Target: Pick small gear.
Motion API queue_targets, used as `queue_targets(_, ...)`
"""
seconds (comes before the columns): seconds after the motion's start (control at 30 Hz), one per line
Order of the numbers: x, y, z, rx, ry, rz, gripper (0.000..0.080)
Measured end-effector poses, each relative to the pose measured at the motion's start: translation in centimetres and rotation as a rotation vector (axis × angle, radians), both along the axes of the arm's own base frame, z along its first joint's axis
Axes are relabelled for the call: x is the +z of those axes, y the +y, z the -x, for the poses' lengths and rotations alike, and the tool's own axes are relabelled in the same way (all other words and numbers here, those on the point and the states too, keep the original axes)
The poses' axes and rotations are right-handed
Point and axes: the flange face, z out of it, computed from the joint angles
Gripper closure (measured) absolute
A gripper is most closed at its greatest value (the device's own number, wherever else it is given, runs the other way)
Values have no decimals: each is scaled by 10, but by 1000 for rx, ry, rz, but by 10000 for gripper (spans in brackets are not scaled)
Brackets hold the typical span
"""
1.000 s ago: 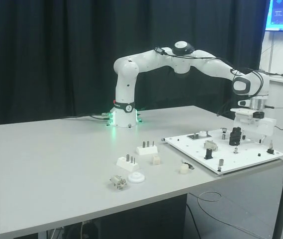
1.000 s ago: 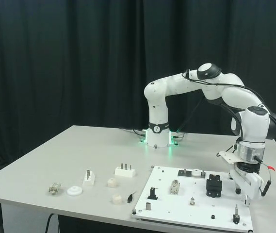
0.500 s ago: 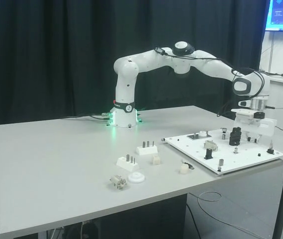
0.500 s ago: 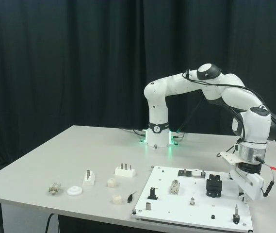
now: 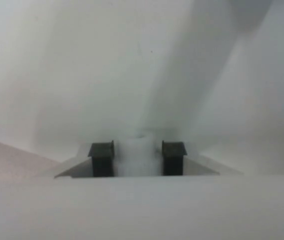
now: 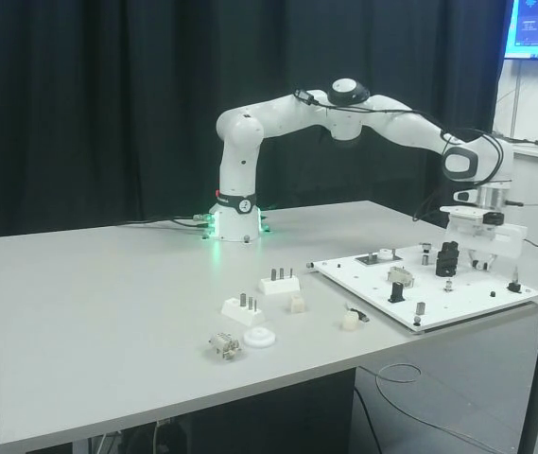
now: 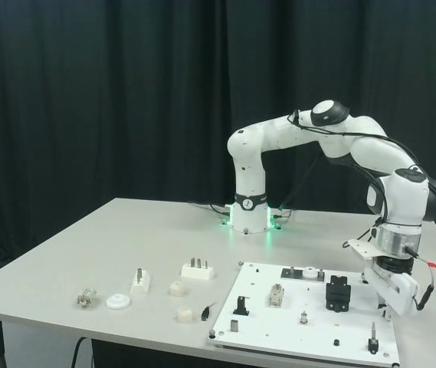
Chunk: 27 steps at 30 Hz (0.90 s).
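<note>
In the wrist view a small white gear fills the gap between my two black fingertips, and my gripper is shut on it, a pad touching each side. Both room views place the gripper low over the far right end of the white assembly board, its fingers almost down at the board's surface. There the hand hides the gear.
A black block stands on the board right beside the gripper, among pegs and small fixtures. Off the board on the grey table lie a large white gear, white peg blocks and a small metal part.
The gripper has come down over the board's right end, most of it in the first half second. It has since held almost still.
</note>
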Motion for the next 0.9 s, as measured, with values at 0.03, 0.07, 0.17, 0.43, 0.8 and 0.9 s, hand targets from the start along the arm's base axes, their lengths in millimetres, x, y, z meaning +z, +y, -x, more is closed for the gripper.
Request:
queue_targets(0.03,1,0,0,0,0,0,602)
queue_targets(0.07,1,0,0,0,0,0,602)
queue_targets(0.17,5,-1,-1,0,4,4,602)
queue_targets(0.43,20,-3,-4,-3,13,19,602)
queue_targets(0.8,43,-6,-7,-8,20,35,603)
queue_targets(0.9,47,-6,-8,-8,21,37,603)
